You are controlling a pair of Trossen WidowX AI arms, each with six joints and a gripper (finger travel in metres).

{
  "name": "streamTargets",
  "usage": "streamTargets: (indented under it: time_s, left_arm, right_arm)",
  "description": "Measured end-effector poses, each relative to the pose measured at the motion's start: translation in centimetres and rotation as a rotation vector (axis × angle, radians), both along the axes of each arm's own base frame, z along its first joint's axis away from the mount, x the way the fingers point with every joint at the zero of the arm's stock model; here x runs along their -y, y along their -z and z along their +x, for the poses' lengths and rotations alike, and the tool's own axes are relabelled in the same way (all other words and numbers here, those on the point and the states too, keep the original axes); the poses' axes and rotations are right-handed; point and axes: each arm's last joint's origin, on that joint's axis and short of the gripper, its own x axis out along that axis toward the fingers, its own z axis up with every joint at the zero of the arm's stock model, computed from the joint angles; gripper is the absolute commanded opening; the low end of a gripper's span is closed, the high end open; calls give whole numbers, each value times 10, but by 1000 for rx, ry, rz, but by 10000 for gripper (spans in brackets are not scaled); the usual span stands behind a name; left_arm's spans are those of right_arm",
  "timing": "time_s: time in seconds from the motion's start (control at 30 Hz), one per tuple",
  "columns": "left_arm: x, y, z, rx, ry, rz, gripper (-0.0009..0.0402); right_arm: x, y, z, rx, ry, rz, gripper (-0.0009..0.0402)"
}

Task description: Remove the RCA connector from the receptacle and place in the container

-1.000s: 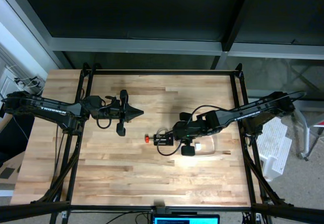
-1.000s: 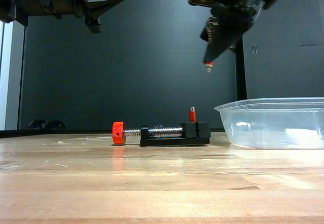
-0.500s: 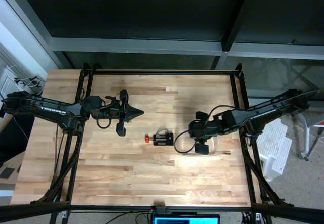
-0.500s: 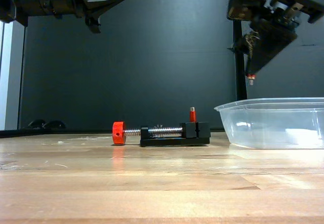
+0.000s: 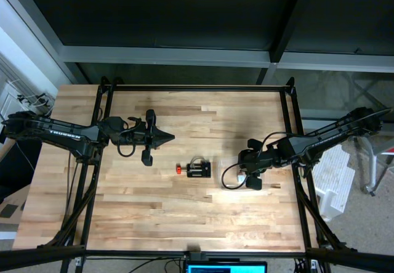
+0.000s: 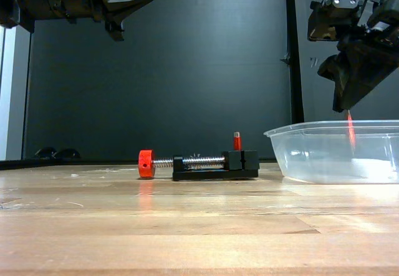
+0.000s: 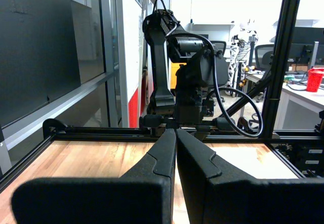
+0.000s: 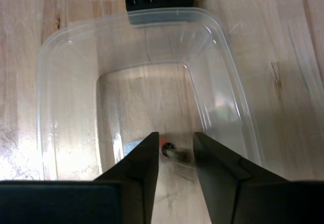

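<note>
The right gripper (image 8: 174, 139) hangs over the 1 clear container (image 8: 66, 37), its 2 fingers apart and gripping nothing. The 1 RCA connector (image 6: 351, 129) shows as a blurred red streak just below them, within the container's walls. The 1 receptacle (image 6: 215, 162) sits near the container. The left gripper (image 7: 175, 132), fingers pressed together and empty, is raised well apart.

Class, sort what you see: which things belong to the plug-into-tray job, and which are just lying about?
Job: plug, tray, black block, right gripper open over the tray.
Lying about: left gripper, shut, parked high at left; table.
</note>
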Motion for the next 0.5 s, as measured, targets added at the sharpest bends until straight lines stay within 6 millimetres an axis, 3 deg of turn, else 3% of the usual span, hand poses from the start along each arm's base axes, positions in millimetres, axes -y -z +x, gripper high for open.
streamTargets:
  time_s: [0.2, 0.5]
  left_arm:
    - [0, 0, 0, 0, 0, 0, 0]
    - [0, 0, 0, 0, 0, 0, 0]
  right_arm:
    - [-1, 2, -1, -5, 13, 7, 143]
    - [-1, 2, -1, -4, 13, 8, 145]
